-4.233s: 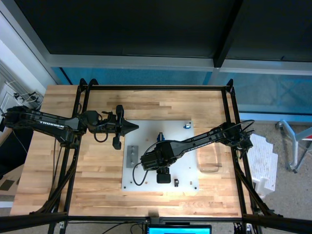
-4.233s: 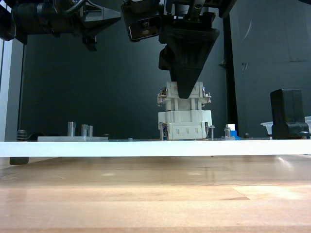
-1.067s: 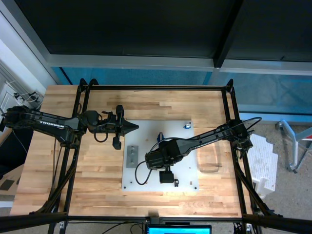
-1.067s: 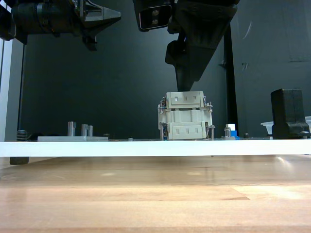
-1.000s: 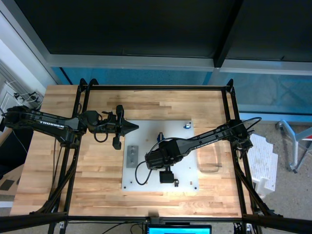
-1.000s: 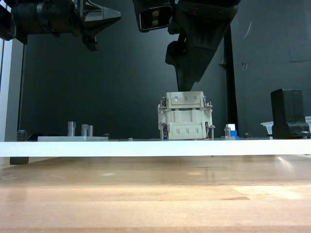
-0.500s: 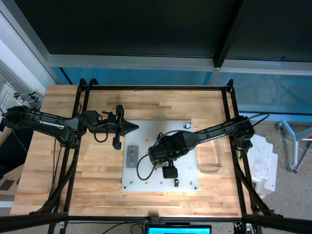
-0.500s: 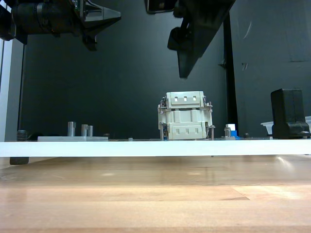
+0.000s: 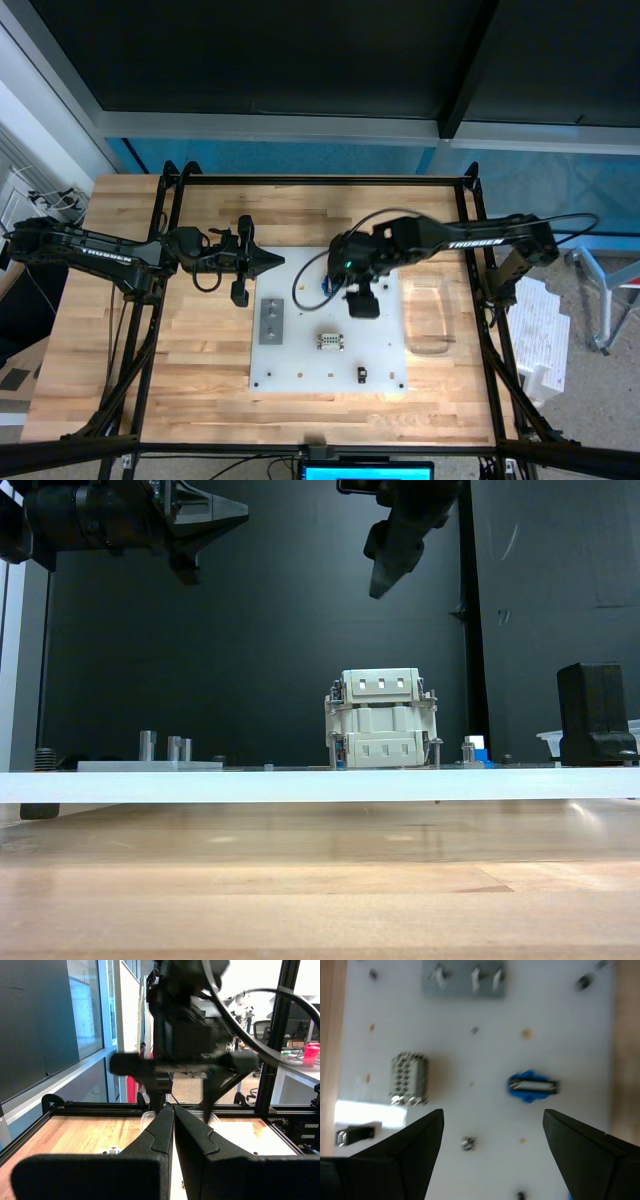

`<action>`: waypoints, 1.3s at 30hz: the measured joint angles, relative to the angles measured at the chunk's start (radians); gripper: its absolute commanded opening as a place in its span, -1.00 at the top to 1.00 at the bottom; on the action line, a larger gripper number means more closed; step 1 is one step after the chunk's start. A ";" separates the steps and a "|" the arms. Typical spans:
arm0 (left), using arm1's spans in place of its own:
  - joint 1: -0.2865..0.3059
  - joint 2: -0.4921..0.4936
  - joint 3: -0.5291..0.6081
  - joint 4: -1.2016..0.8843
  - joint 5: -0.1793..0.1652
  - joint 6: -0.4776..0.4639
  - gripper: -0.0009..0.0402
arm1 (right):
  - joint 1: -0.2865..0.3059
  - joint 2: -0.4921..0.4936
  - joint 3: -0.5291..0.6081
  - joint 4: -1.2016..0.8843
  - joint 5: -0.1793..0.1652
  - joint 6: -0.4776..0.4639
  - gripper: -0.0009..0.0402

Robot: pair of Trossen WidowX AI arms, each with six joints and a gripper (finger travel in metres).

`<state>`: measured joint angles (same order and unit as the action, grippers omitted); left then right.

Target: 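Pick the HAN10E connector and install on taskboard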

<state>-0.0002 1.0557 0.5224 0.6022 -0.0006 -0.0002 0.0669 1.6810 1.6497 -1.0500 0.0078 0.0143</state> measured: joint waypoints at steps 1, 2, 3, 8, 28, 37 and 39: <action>0.000 0.000 0.000 0.000 0.000 0.000 0.95 | -0.010 -0.017 -0.014 0.024 0.001 -0.005 -0.21; 0.000 0.000 0.000 0.000 0.000 0.000 0.95 | -0.019 -0.037 -0.030 0.050 0.001 -0.010 -0.16; 0.000 0.000 0.000 0.000 0.000 0.000 0.95 | -0.027 -0.055 -0.048 0.077 0.000 -0.015 -0.11; 0.000 0.000 0.000 0.000 0.000 0.000 0.95 | -0.058 -0.162 -0.151 0.214 -0.001 -0.048 0.16; 0.000 0.000 0.000 0.000 0.000 0.000 0.95 | -0.089 -0.481 -0.612 0.916 -0.011 -0.068 0.97; 0.000 0.000 0.000 0.000 0.000 0.000 0.95 | -0.089 -0.515 -0.767 1.206 -0.011 0.003 0.96; 0.000 0.000 0.000 0.000 0.000 0.000 0.95 | -0.089 -0.517 -0.795 1.266 -0.011 0.003 0.96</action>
<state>-0.0002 1.0557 0.5228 0.6018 -0.0006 0.0002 -0.0223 1.1641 0.8543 0.2157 -0.0032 0.0174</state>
